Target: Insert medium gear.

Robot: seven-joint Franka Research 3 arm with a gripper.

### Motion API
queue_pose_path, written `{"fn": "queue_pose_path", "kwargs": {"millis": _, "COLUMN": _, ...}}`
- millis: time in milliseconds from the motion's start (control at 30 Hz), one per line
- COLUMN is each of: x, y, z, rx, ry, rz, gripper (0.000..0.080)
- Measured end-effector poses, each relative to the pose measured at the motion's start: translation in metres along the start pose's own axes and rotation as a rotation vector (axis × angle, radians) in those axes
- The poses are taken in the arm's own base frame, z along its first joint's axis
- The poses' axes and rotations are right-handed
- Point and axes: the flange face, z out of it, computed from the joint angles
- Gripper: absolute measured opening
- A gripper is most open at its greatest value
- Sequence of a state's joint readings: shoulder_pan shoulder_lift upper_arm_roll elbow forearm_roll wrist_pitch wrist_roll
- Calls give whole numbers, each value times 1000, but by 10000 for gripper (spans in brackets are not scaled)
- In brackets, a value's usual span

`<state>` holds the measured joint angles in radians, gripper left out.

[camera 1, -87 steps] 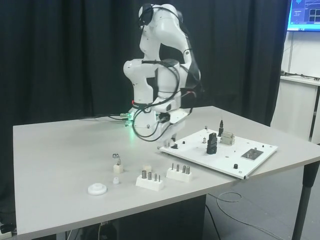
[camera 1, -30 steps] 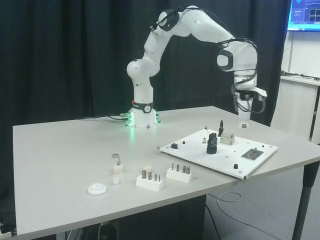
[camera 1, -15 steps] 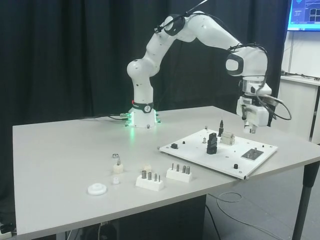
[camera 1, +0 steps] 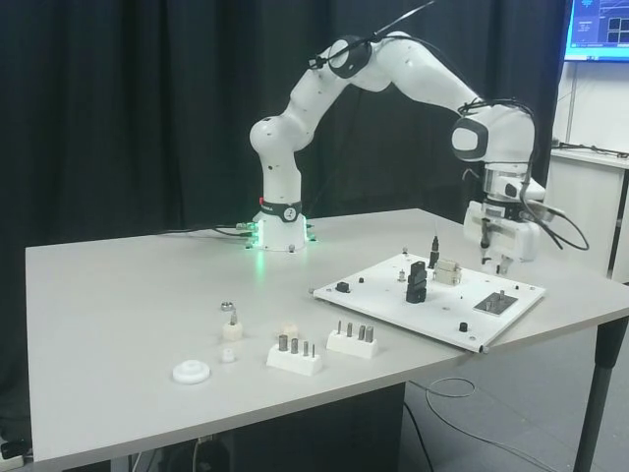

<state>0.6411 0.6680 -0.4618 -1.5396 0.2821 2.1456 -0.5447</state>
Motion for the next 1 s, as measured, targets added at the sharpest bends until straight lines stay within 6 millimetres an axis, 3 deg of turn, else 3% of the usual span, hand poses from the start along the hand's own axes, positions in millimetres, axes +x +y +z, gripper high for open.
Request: {"fn": "queue_pose_path", "kwargs": {"millis": 1000, "x": 24, "y": -9, "z": 35, "rx": 34, "ry": -46, "rz": -180, "gripper": 397}}
